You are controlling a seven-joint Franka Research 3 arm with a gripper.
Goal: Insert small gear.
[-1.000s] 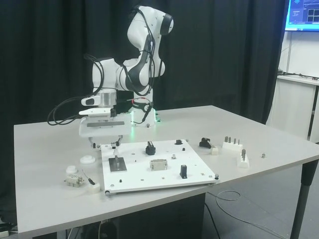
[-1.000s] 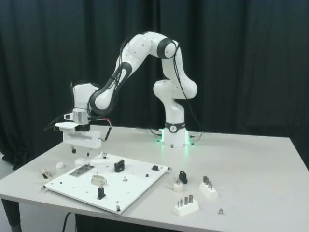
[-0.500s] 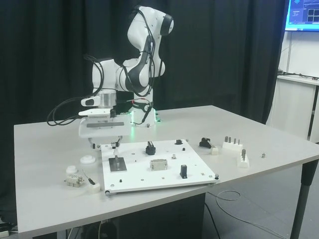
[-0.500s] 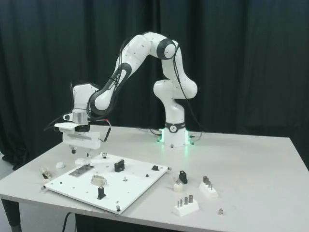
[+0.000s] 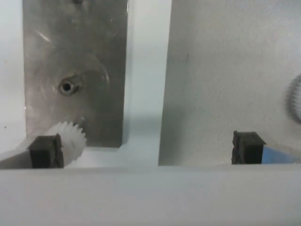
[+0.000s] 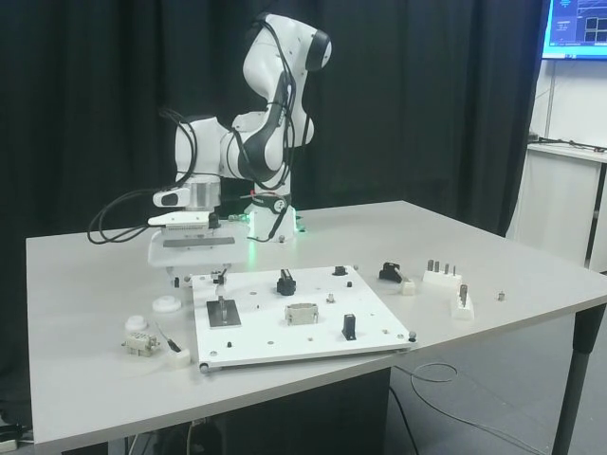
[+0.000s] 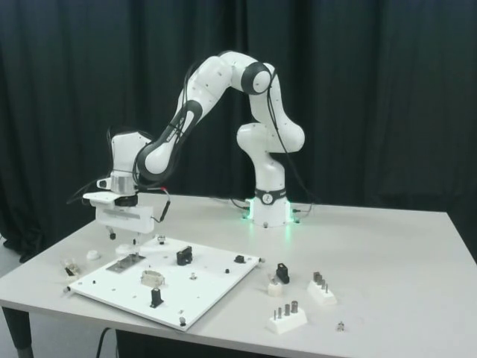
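Low over white board [image 6: 294, 327], hand [image 6: 197, 278] spread.

The first room view stands off the front corner of the surface [image 6: 85, 275], looking across it toward the black curtain, with the arm [image 6: 256, 142] at the back and the white board [image 6: 294, 327] nearest the lens. The second room view looks from another side, a little farther back, so the arm's base [image 7: 270, 205] sits mid-frame and the board [image 7: 209, 287] lies at lower left. Both room views share the whole arm, the board and the small fixtures beside it. The wrist view hangs close above the board's edge, looking straight down past the tool [image 5: 146, 150] onto a grey metal plate [image 5: 75, 70], which both room views also show.
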